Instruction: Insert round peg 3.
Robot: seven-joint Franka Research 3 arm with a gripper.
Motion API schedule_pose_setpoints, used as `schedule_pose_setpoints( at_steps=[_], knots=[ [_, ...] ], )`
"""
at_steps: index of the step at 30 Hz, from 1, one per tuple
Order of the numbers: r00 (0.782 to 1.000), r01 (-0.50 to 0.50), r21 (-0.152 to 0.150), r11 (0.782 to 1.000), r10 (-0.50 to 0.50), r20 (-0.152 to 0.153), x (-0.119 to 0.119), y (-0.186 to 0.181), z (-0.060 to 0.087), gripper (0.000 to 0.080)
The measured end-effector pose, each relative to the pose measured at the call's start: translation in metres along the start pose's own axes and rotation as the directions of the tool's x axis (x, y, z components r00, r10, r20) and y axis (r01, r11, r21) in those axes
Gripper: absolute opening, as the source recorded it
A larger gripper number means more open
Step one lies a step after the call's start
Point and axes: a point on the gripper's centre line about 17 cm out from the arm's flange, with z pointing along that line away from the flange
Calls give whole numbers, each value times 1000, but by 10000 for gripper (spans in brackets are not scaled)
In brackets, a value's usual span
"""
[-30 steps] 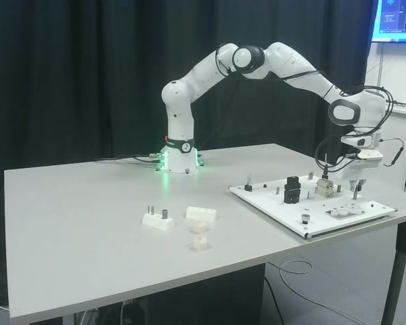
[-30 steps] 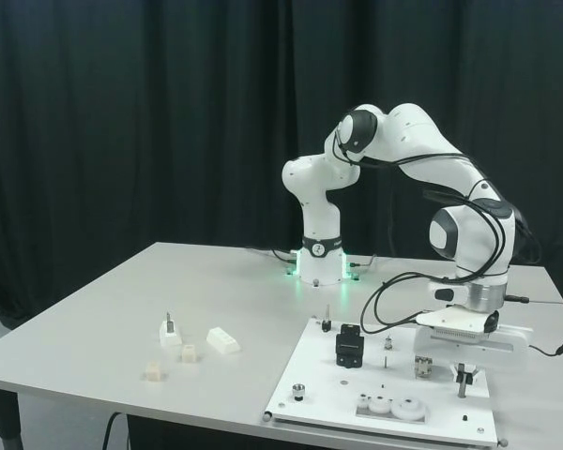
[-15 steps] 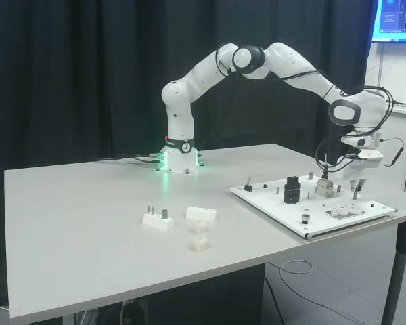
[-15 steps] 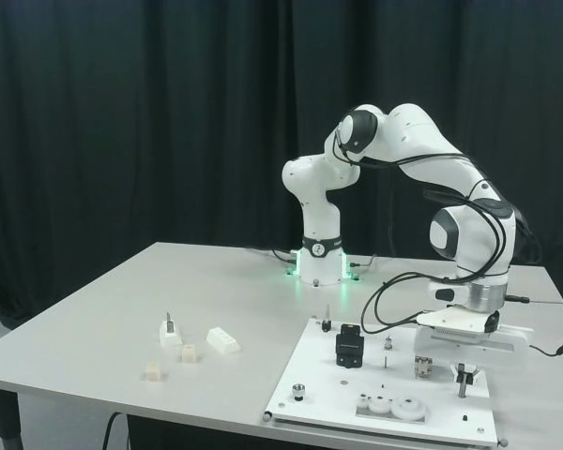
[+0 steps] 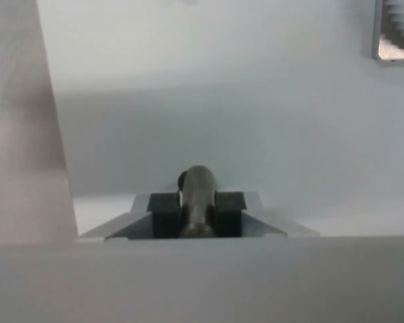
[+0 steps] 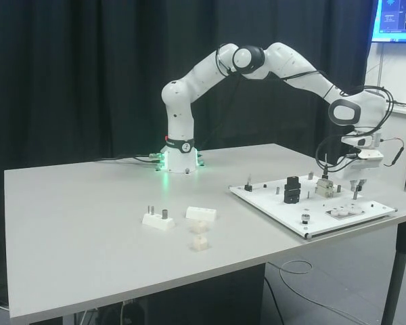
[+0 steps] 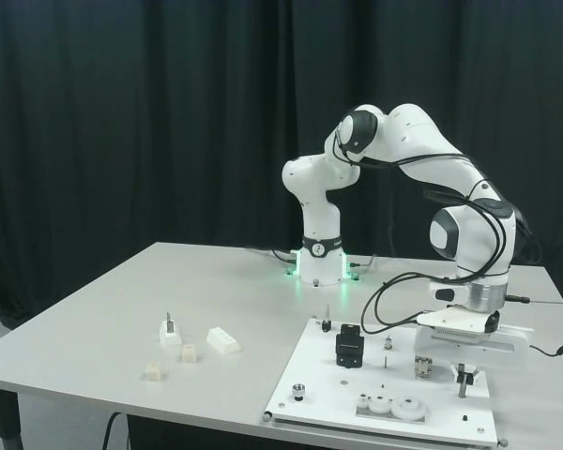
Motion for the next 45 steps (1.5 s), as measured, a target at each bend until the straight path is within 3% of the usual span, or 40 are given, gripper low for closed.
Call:
schedule_pose_setpoints(
  at_steps=[28,45],
  knots=[
    [1000,-2,-1,1000,2,-12,6,1,0,103],
    [1000,-18,-5,1000,18,-3,2,0,0,103]
  ],
)
